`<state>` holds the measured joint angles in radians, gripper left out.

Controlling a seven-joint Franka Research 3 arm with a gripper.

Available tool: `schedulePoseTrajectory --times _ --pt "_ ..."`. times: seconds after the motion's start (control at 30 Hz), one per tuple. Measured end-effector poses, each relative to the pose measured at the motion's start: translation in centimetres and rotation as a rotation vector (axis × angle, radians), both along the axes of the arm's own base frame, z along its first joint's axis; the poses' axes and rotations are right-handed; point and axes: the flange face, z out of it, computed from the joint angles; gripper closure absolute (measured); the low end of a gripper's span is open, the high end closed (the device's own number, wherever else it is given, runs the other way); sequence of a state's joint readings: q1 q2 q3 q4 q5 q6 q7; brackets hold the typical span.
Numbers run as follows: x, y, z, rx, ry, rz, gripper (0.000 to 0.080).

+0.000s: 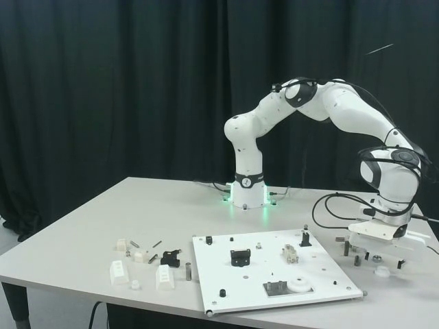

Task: Remove large gear.

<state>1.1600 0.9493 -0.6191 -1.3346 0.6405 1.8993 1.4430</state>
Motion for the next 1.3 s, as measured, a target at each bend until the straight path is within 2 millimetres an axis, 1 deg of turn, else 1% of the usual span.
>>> schedulePoseTrajectory --times 0.83,1.3 --pt "0.6 -0.5 0.4 -0.006 -0.014 -0.009 0.0003" --pt "1.0 -0.7 0.7 -0.012 -0.042 -0.056 0.0003"
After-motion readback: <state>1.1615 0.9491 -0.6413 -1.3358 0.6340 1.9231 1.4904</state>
